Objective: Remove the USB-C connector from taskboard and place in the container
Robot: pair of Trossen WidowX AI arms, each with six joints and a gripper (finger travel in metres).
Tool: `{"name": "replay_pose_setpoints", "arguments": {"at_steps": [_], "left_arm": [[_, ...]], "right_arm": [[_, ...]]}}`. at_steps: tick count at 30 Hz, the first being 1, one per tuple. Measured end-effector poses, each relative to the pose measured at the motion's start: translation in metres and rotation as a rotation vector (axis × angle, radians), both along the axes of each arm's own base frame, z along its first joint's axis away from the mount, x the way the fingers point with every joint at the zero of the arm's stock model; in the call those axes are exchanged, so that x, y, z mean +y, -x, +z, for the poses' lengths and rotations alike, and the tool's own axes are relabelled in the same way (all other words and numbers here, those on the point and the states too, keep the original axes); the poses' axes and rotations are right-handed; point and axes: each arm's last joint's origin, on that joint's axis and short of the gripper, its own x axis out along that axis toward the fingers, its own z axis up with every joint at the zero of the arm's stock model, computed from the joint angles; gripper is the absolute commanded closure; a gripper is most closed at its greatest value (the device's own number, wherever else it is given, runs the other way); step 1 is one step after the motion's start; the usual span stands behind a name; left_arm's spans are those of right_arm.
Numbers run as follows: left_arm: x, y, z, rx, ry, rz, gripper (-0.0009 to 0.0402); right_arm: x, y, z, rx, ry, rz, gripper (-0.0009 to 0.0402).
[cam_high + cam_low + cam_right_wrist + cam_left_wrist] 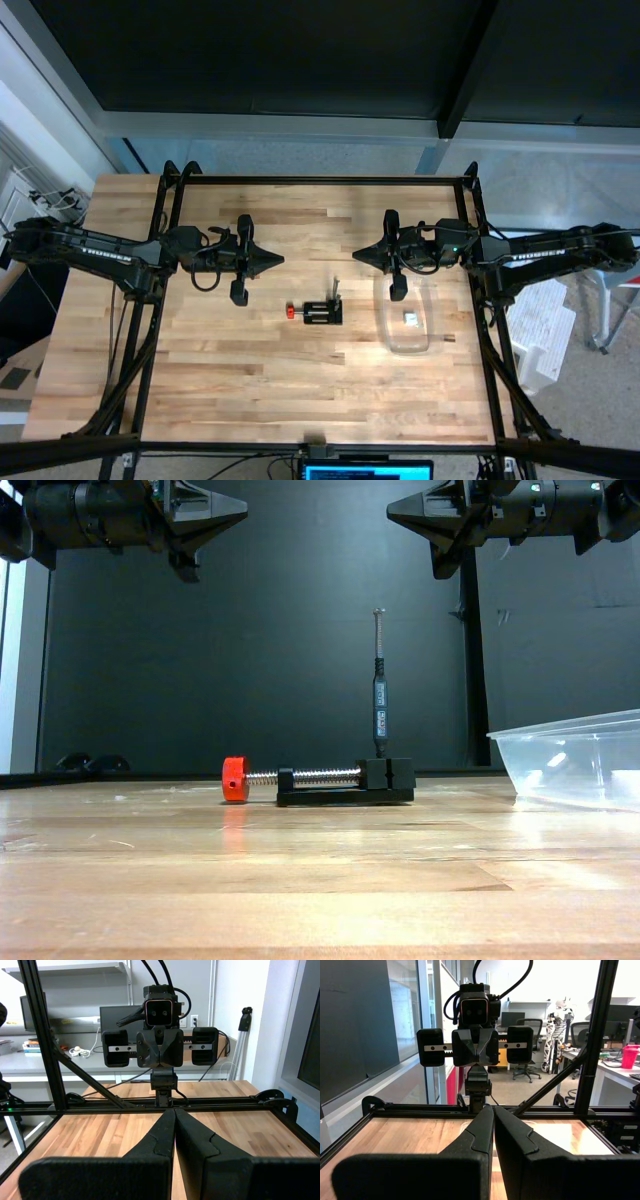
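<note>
The taskboard [318,312] is sitting on the tabletop [200,380], red knob [291,311] left, holding the USB-C connector [380,695] upright at its right end, likely for a straight upward pull. It's looking thin, dark, silver-tipped. The container [408,349] is sitting near on the right for a short carry. Farther back, my left jaws and right jaws are hovering high, both pressed together, empty.

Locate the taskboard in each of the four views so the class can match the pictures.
High view: the taskboard sits central, nearer the camera than the shut left gripper and shut right gripper.
Low view: central, its red knob at the left end, both grippers high above.
Left wrist view: not in it.
Right wrist view: not in it.
Shared landmark: the container, just right of the taskboard in the high and low views.
</note>
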Motion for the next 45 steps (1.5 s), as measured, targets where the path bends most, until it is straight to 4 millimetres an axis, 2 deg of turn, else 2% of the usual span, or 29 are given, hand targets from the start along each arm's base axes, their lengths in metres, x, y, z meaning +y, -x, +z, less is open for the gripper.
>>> {"name": "replay_pose_setpoints", "arguments": {"at_steps": [16, 25, 33, 37, 45], "left_arm": [[0.000, 0.000, 0.000, 0.000, 0.000, 0.000, 0.0393], [0.000, 0.000, 0.000, 0.000, 0.000, 0.000, 0.0393], [0.000, 0.000, 0.000, 0.000, 0.000, 0.000, 0.0393], [0.000, 0.000, 0.000, 0.000, 0.000, 0.000, 0.0393], [0.000, 0.000, 0.000, 0.000, 0.000, 0.000, 0.0393]], "right_arm": [[0.000, -0.001, 0.004, 0.029, -0.025, 0.000, 0.0393], [0.003, 0.001, 0.018, 0.382, -0.029, 0.015, 0.0393], [0.011, 0.007, 0.035, 0.543, -0.017, 0.022, 0.0393], [0.015, -0.001, 0.036, 0.646, -0.004, 0.021, 0.0393], [0.029, -0.031, 0.027, 0.880, 0.031, 0.040, 0.0393]]}}
